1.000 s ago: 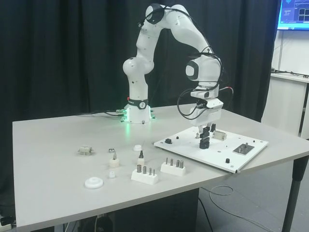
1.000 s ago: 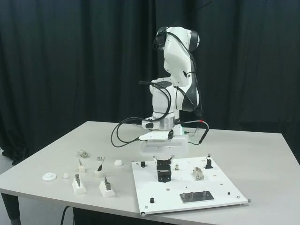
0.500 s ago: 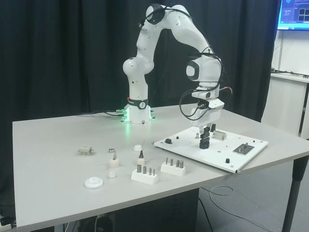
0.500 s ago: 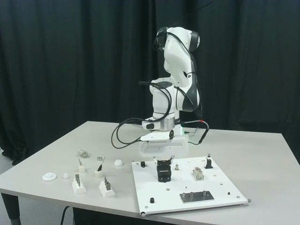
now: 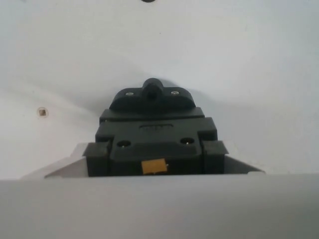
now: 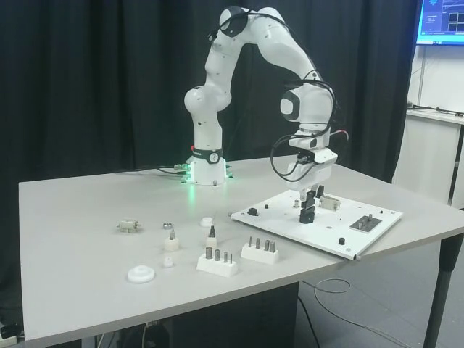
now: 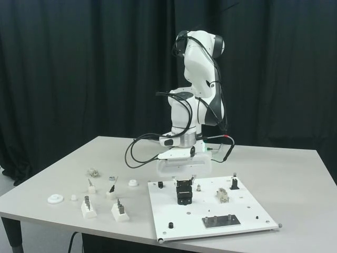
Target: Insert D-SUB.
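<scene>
The black D-SUB (image 5: 155,134), judged light and rigid, is clamped across its flat sides by the gripper (image 7: 183,185), at 12 o'clock on the board (image 7: 247,216).

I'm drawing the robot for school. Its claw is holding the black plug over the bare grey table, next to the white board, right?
Not quite. The tool holds the black plug over the white board itself, not the bare grey table. The second room view shows it.

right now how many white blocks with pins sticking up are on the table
2: the nearer block sits toward the table's front edge, the other block beside it, closer to the white board. Smaller white stands nearby hold single parts; none looks hidden.
</scene>
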Motion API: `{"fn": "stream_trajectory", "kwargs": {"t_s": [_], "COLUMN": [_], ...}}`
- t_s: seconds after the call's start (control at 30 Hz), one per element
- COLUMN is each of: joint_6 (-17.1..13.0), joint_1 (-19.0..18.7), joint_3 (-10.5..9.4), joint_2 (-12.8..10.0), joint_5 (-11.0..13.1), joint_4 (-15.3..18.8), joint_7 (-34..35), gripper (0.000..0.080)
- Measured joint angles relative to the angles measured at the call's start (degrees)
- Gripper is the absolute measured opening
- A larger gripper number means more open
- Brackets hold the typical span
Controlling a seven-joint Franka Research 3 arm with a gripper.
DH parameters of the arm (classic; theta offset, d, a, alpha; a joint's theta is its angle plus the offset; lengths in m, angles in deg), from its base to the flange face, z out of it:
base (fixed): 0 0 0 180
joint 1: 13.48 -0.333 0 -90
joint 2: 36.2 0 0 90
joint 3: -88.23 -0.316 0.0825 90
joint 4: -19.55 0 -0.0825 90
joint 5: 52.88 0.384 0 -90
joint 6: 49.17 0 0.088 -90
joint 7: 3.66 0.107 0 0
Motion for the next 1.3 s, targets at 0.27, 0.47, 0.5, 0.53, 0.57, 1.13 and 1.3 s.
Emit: {"fn": "stream_trajectory", "kwargs": {"t_s": [0.27, 0.47, 0.5, 0.53, 0.57, 1.13, 1.3], "joint_6": [0.93, 1.41, 1.46, 1.51, 1.54, 1.67, 1.67], "joint_1": [0.43, 0.81, 0.85, 0.88, 0.91, 0.97, 0.90], "joint_3": [-0.01, -0.01, -0.01, -0.01, -0.01, -0.05, -0.08], "joint_2": [-0.28, -0.43, -0.44, -0.45, -0.46, -0.52, -0.52], "joint_5": [1.49, 2.52, 2.63, 2.74, 2.86, 2.94, 2.78], "joint_4": [-0.54, -0.83, -0.85, -0.87, -0.89, -0.97, -0.97], "joint_7": [0.18, 0.20, 0.21, 0.21, 0.22, 0.12, -0.10], "gripper": [0.0384, 0.0384, 0.0384, 0.0384, 0.0384, 0.0384, 0.0384]}}
